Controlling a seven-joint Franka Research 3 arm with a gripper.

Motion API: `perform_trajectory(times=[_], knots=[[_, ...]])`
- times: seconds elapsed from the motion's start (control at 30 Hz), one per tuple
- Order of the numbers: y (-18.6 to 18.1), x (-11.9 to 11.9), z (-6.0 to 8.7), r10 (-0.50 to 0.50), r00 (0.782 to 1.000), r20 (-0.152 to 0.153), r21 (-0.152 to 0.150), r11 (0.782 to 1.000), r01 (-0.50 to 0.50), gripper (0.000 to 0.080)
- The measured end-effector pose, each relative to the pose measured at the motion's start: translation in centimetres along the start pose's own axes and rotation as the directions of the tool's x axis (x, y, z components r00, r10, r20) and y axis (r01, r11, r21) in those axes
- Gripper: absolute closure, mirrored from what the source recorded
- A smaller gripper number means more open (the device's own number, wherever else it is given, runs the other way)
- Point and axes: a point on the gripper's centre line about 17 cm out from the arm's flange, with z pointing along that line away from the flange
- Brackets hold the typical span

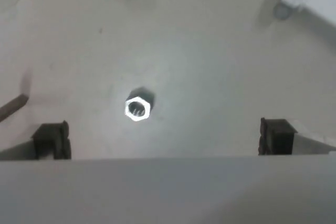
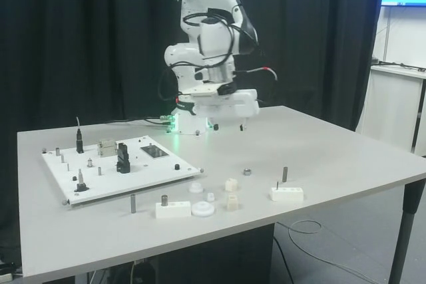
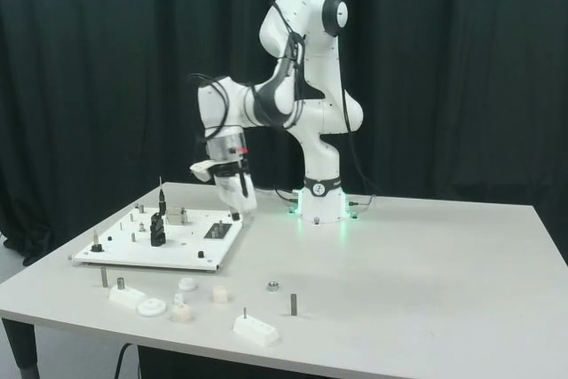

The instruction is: Pick bolt 4.

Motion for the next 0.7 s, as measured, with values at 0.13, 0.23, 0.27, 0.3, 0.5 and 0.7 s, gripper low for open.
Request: perform_trajectory(times=[0.13,0.23,0.27,0.3,0.5,0.7], knots=[[-0.9,-1.0,0.9,0.010,1.000,-0.023,-0.019,1.000,-0.010,0.0003],[-1.5,-1.4,1.5,0.015,0.999,-0.048,-0.026,1.000,-0.016,0.0003],[-1.7,-1.5,1.7,0.017,0.998,-0.056,-0.028,0.999,-0.019,0.0003],[-1.9,-1.5,2.0,0.018,0.998,-0.065,-0.029,0.999,-0.020,0.0003],[-2.9,-1.4,3.5,0.022,0.994,-0.109,-0.031,0.999,-0.025,0.0003],[-3.5,-0.9,5.4,0.019,0.989,-0.148,-0.037,0.999,-0.024,0.0003]])
